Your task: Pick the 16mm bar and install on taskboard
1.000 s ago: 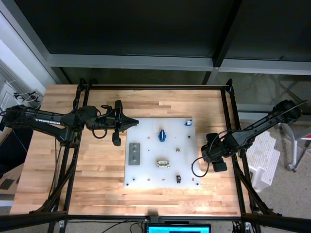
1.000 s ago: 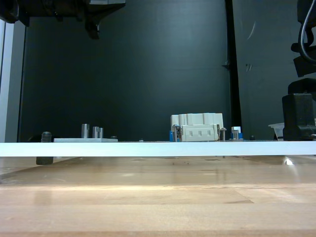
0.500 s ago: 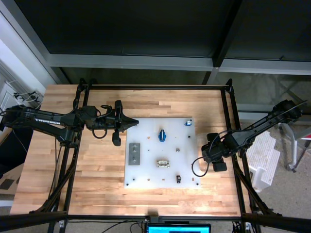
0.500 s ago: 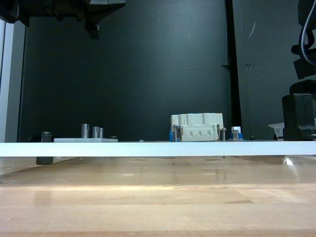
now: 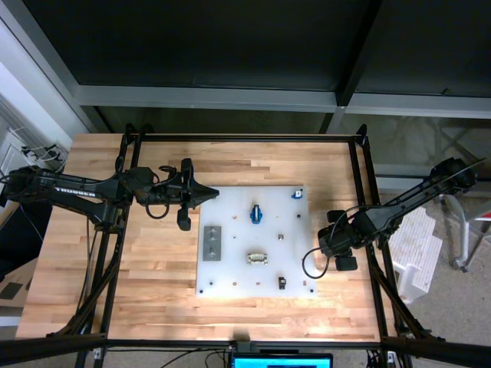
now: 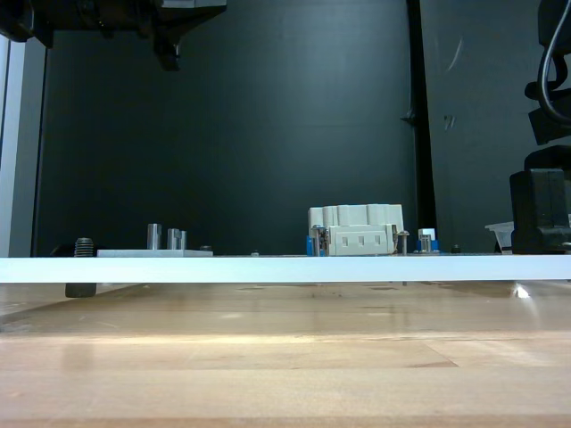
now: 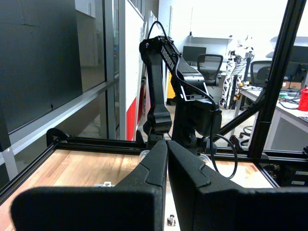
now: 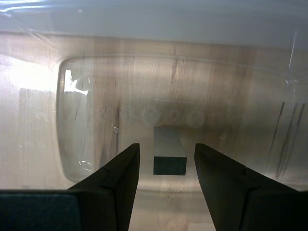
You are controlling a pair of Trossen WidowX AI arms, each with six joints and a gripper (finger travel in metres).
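- Right gripper [image 8: 166, 146] released: its fingers [image 8: 120, 173] stand spread on either side of the bar [image 8: 169, 153], apart from it. It hangs low, just past the right edge of the board [image 5: 230, 253].
- Bar lies free and flat in what seems to be a clear tray [image 8: 82, 110], clear of the board.
- Left gripper [image 5: 213, 195] clenched on nothing, raised near the board's far left corner.
- Change: none visible. Both arms and the board stand as they did one second ago.
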